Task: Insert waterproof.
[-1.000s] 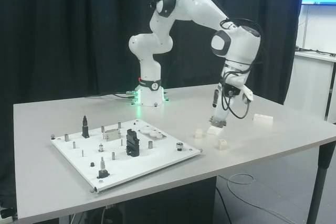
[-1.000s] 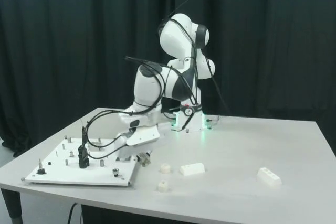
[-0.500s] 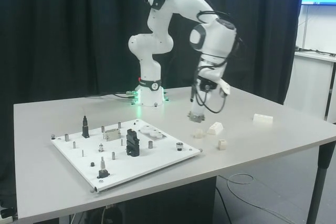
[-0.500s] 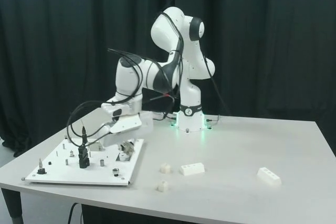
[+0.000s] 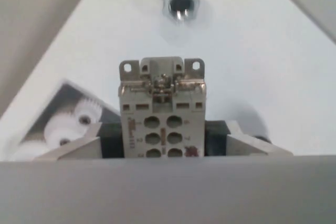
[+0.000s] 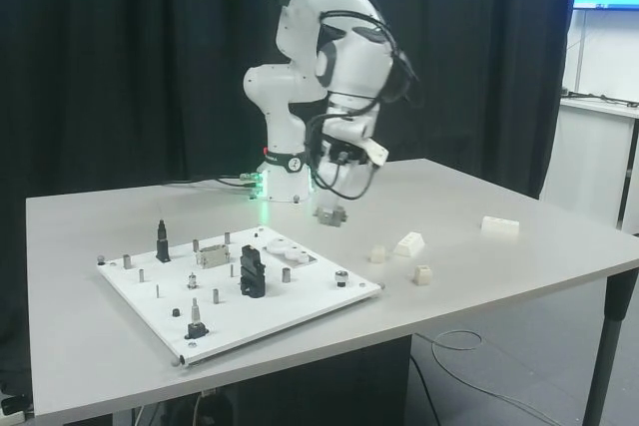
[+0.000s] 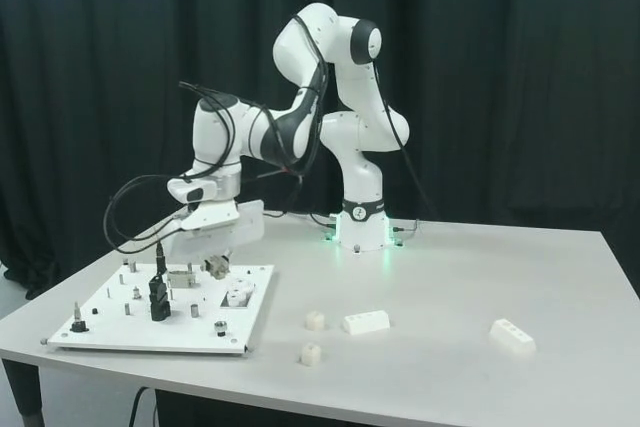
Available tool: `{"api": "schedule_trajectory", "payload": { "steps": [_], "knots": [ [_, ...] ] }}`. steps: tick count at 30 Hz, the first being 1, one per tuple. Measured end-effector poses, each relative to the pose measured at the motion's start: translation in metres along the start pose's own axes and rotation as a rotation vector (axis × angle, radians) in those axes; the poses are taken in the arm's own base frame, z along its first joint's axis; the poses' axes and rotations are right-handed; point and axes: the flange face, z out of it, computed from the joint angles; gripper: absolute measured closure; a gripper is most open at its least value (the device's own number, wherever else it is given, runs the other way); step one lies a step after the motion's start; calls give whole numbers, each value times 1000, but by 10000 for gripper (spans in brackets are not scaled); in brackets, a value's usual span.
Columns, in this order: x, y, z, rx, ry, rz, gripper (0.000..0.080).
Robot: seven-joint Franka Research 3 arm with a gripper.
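Observation:
In the wrist view a pale grey multi-pin connector (image 5: 163, 114) with rows of round holes and a metal latch sits between my two fingers (image 5: 79, 148), whose black pads press on its sides. The gripper (image 5: 163, 148) is shut on it. Seen from the room, the gripper (image 6: 331, 214) (image 7: 217, 267) hangs a short way above the far right part of the white board (image 6: 300, 306) (image 7: 120, 337). Under the connector lie the board's white gears (image 5: 79, 121) and a metal hex socket (image 5: 180, 4).
Several small white blocks (image 6: 409, 243) (image 7: 366, 322) lie on the grey table to the right of the board, one further off (image 6: 500, 225). A black upright part (image 6: 252, 273) (image 7: 157, 299) and several pegs stand on the board. The arm's base (image 6: 285, 182) is behind.
The arm has swung from the white blocks on the table over to the board. The gripper is now higher and hangs near the gears.

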Motion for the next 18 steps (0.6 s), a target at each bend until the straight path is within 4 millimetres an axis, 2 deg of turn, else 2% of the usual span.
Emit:
{"api": "schedule_trajectory", "payload": {
  "steps": [18],
  "knots": [
    [-69, 74, 20, 37, 68, -152, 491]
  ]
}}
